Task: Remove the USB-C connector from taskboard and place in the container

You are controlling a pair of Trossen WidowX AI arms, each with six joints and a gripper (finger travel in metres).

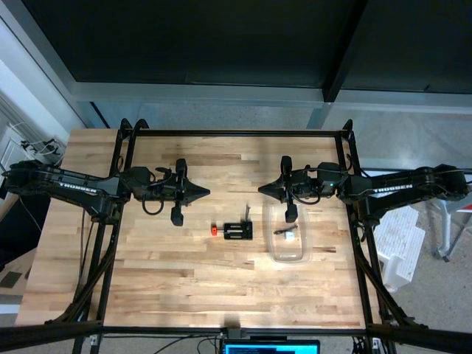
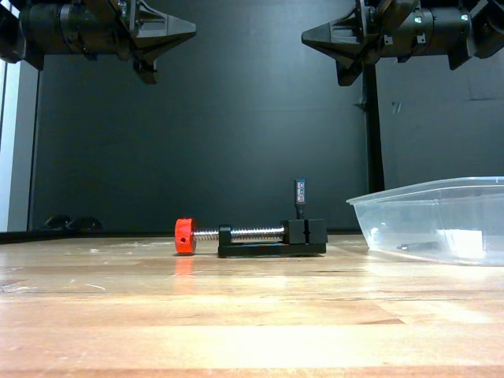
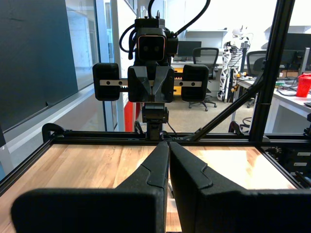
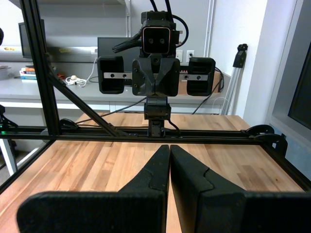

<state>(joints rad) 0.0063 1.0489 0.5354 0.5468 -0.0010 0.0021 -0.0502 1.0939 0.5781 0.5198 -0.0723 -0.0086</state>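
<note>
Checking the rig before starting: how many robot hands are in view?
2. The left hand hangs high, left of the taskboard; the right hand hangs high to its right. Both are shut.

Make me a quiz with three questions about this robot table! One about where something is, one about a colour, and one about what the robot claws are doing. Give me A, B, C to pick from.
1. Where is the container compared with the taskboard?
A) Stacked on top of it
B) On the left arm's side of it
C) On the right arm's side of it

2. What colour is the taskboard's knob?
A) Blue
B) Orange-red
C) Green

3. What are the left gripper and right gripper doing?
A) Both shut, up in the air over the table
B) Both wide open, lying on the table
C) Both clamped on the knob

Answers:
1 C: the high view shows the clear tub beside the black block, toward the right arm.
2 B: the low view shows a bright orange-red knob at one end.
3 A: each wrist view shows fingers closed together, and the low view shows both hanging high above the board.
</note>
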